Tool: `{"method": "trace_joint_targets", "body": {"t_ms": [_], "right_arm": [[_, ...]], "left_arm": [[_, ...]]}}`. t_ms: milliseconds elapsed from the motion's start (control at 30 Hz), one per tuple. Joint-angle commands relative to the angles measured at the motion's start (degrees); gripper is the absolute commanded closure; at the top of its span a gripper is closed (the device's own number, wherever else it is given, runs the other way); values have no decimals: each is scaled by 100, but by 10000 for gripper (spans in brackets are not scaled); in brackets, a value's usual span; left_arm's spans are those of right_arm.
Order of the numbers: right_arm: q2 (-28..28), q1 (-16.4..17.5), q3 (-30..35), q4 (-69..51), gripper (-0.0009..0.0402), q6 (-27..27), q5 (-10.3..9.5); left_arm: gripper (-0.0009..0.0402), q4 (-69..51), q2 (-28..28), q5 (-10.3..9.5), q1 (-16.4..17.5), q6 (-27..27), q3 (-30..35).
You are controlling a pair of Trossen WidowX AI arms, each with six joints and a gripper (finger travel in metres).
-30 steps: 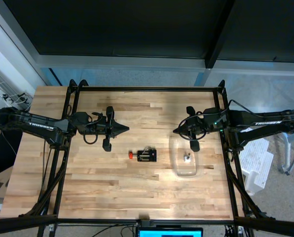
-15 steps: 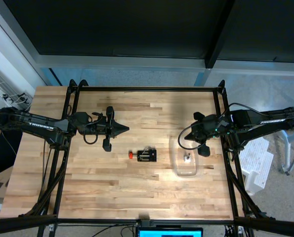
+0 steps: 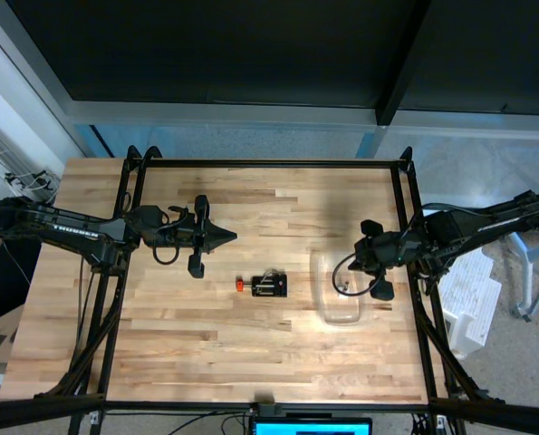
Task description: Pick the RCA connector and install on taskboard
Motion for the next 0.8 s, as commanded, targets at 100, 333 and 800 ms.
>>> {"method": "trace_joint_targets", "body": {"t_ms": [100,333,800], "right_arm": [[-74,221,-140,-201,393,146,177],[-144,310,-400,-247,393,188,160],[-146,516,-881,-238,386,551,116]], "left_arm": [[393,0,2,0,2,0,2],[393,2,2,0,2,0,2],[393,2,2,0,0,0,2]]}}
